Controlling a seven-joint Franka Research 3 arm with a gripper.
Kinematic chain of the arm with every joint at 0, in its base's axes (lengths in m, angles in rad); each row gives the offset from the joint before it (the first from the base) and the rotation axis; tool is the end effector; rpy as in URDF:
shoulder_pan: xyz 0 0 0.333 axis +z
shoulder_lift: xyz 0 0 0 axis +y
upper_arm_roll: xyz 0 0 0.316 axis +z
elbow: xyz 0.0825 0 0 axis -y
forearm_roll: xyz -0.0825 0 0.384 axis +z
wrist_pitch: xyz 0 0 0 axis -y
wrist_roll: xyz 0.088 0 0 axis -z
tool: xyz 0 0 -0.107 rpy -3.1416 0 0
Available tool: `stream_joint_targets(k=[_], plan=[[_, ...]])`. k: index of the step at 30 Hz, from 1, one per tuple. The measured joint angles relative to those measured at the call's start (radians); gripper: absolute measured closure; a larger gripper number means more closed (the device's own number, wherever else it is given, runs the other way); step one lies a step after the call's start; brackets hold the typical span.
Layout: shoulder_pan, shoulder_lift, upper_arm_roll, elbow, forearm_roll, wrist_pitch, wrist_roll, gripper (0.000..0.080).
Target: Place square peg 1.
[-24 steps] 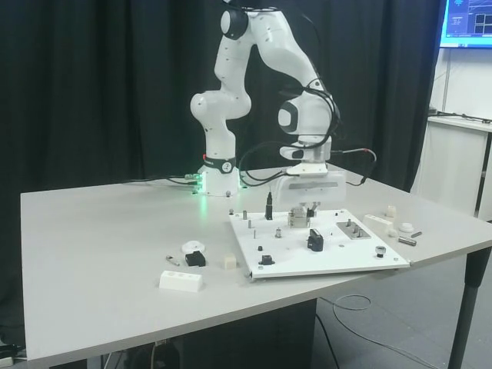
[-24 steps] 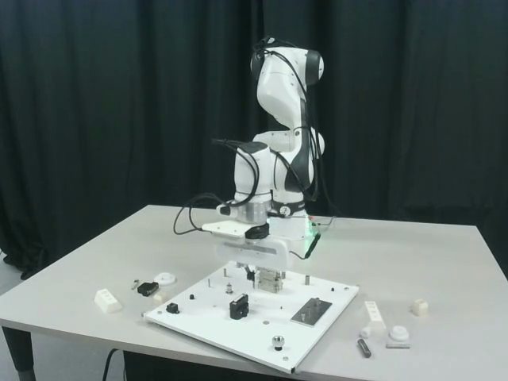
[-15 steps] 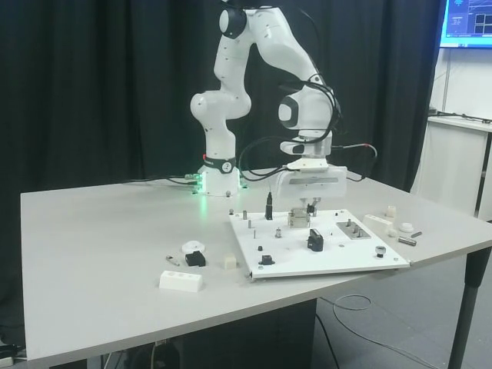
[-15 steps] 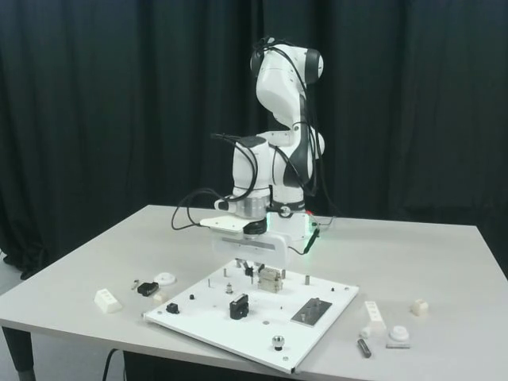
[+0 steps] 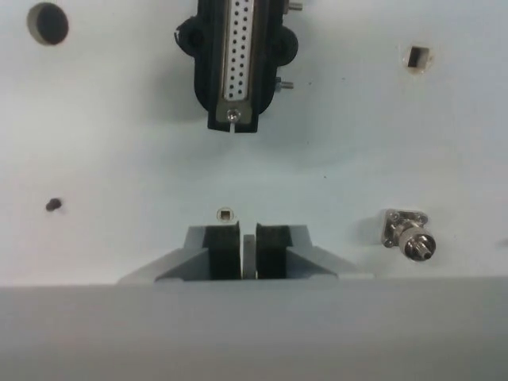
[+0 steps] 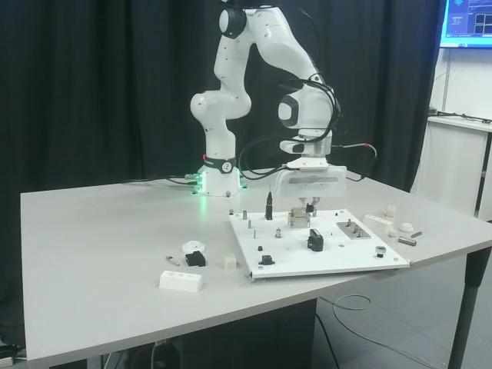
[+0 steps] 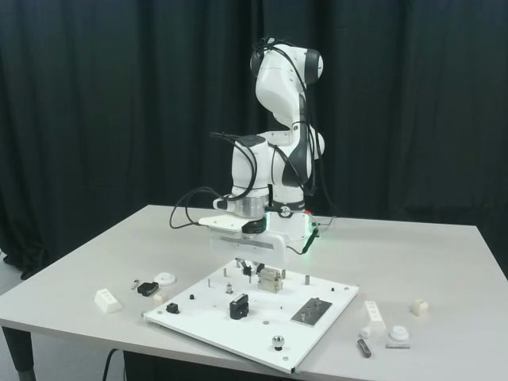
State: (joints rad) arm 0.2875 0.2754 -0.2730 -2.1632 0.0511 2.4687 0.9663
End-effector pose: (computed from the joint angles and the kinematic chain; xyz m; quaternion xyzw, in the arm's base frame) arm 0.5682 0.0095 0.2764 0.8820 -0.4704 0.0278 0.0081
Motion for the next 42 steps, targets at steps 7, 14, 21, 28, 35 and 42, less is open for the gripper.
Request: stream_joint_targets(k=[7,14,21,28,35,42], plan=[[0.000,0.001,-0.002,0.000,0.000,0.000,0.000,0.0765],[0.000,0.002,-0.011,0.003,-0.008,0.000,0.000,0.0765],[-0.005,0.003,-0.032,0.012,-0.050,0.000,0.000,0.0765],[-0.031,0.004,-0.060,0.023,-0.101,0.000,-0.011,0.0765],[-0.089,0.005,-0.070,0.031,-0.140,0.000,-0.064,0.0765],[-0.158,0.013,-0.071,0.045,-0.144,0.004,-0.134,0.0765]])
